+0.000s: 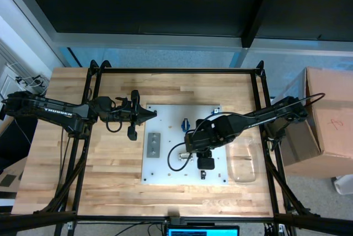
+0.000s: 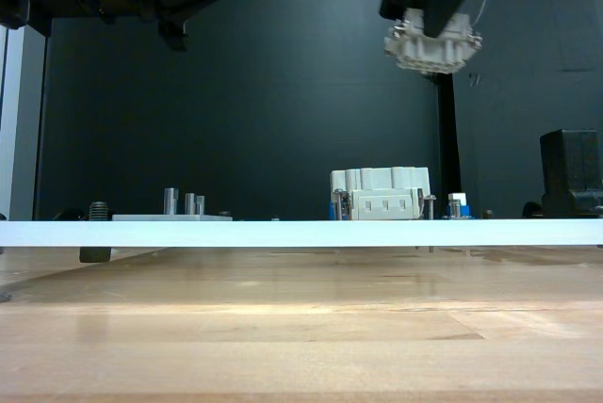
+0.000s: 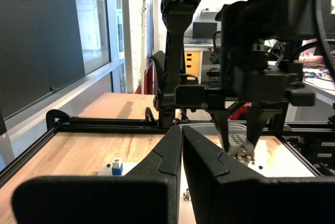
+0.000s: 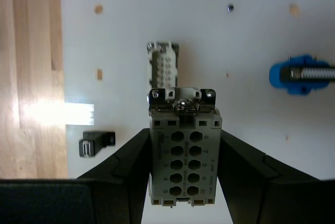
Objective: Remove the HAN10E connector from the taskboard and place in the container
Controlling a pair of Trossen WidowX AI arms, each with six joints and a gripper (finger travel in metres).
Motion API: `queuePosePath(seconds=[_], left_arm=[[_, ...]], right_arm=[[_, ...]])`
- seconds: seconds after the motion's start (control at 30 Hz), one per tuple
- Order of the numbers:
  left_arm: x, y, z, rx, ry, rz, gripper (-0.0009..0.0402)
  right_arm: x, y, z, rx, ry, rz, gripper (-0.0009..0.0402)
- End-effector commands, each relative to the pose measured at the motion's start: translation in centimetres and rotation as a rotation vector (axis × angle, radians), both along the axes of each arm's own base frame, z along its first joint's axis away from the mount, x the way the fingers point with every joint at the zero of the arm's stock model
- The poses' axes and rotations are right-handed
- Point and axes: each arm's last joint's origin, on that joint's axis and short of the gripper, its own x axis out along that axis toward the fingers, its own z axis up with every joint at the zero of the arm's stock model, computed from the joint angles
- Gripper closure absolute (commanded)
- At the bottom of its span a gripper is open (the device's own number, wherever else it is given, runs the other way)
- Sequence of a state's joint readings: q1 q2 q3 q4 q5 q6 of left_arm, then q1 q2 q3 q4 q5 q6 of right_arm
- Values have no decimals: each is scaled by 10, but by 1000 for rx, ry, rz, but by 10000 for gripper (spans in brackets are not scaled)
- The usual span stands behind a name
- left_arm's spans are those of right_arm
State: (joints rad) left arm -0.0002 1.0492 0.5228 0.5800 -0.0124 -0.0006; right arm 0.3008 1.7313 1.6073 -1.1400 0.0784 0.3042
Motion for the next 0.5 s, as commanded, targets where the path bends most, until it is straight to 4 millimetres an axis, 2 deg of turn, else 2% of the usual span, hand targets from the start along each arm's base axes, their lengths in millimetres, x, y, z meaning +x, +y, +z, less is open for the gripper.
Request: queuePosePath(seconds=[0.03, 0.5], left_arm=[[0, 0, 0, 0, 0, 0, 393], [0, 0, 0, 0, 0, 0, 393]], right_arm=[[-14, -4, -5, -4, 10, -25, 368], [-82, -23, -23, 32, 48, -174, 368]])
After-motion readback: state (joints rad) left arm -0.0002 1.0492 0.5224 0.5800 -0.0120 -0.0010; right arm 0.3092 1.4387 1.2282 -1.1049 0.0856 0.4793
